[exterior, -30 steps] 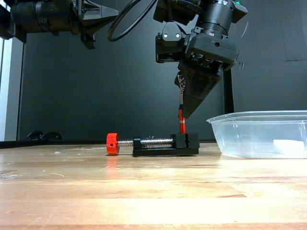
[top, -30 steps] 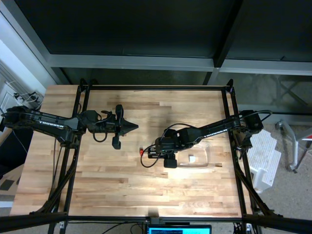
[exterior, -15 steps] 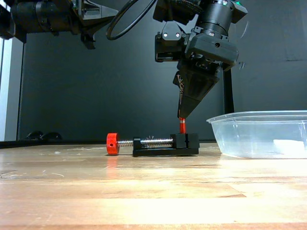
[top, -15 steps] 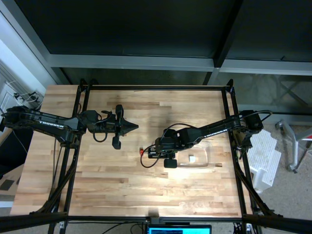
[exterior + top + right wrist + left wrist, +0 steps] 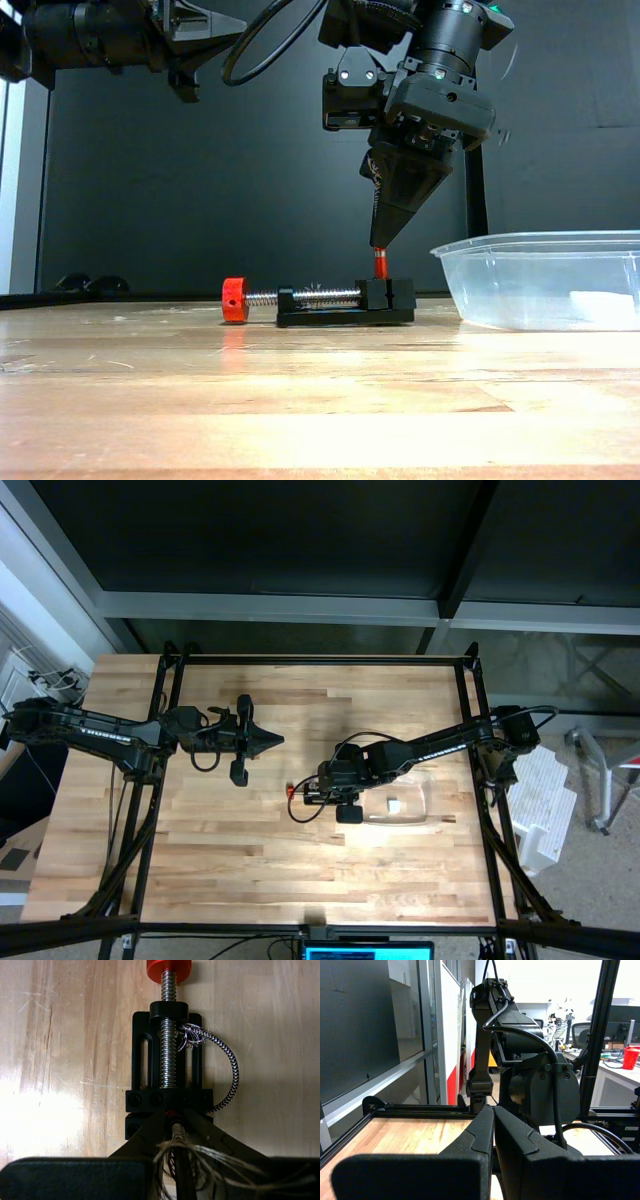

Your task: Remove the RCA connector from the receptacle and place in the container

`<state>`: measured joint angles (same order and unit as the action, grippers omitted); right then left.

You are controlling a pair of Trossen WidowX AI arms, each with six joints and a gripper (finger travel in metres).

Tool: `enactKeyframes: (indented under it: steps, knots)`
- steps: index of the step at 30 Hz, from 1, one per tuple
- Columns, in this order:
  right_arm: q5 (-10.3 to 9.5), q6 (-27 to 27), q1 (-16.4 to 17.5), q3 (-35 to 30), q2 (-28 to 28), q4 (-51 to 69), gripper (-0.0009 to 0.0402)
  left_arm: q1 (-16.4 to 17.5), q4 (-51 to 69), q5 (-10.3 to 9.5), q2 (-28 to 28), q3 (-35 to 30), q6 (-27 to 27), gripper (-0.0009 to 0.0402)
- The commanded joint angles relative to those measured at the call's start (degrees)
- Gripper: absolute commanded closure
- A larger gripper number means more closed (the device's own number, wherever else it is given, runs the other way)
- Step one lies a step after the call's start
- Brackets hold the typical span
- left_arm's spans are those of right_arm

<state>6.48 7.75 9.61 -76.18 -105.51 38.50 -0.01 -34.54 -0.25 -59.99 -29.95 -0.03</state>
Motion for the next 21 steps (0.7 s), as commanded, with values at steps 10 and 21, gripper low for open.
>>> enactKeyframes:
  steps: [10,21]
  knots:
    - [0.0,-0.33,0.02,-0.07,0.92,0.0,0.0391,0.02,0.0,0.02,-0.02,0.0,0.0,0.0393]
    - [0.0,-0.68,0.02,-0.07,5.25,1.57,0.0391,0.02,0.0,0.02,-0.02,0.0,0.0,0.0393]
